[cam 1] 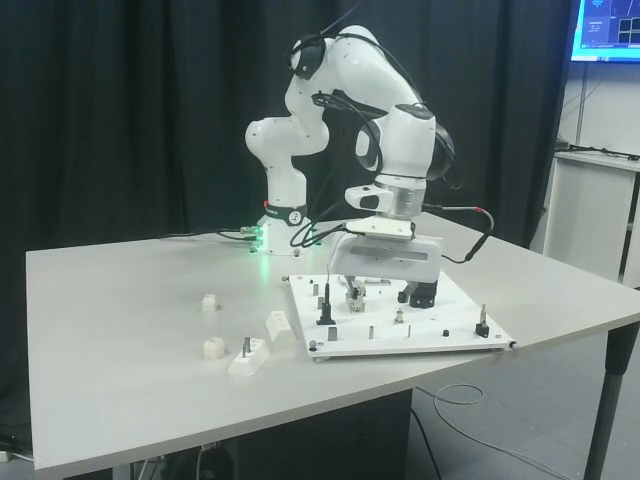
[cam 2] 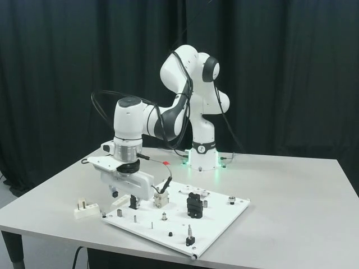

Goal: Pick square peg 2.

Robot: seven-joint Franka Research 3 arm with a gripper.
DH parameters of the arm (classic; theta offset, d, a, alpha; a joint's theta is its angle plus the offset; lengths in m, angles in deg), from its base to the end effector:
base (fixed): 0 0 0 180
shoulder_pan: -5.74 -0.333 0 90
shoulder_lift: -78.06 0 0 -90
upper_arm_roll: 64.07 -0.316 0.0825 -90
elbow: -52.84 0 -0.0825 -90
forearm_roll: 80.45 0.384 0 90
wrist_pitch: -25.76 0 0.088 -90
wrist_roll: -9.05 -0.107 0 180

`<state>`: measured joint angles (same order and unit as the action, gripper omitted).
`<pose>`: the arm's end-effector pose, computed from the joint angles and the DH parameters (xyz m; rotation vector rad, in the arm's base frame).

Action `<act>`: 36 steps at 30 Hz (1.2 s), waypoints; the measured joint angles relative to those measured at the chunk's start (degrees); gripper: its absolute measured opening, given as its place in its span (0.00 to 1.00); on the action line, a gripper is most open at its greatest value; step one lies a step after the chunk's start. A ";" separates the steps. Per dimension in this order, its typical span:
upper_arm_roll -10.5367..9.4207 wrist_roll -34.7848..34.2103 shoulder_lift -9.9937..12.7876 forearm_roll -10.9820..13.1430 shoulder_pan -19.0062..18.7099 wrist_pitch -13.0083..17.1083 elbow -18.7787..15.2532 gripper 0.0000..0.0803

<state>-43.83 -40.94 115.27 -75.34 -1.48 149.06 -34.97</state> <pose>0.6953 -0.1166 0.2940 2.5852 -1.5512 0.0796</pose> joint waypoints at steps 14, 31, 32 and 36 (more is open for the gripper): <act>-0.10 -0.04 0.00 0.00 0.01 0.04 0.00 1.00; -0.13 -2.10 0.18 0.00 0.13 1.10 0.00 1.00; -0.13 -2.67 0.19 0.00 0.20 1.12 0.00 1.00; -0.11 -4.91 0.19 -0.38 0.76 1.22 0.00 1.00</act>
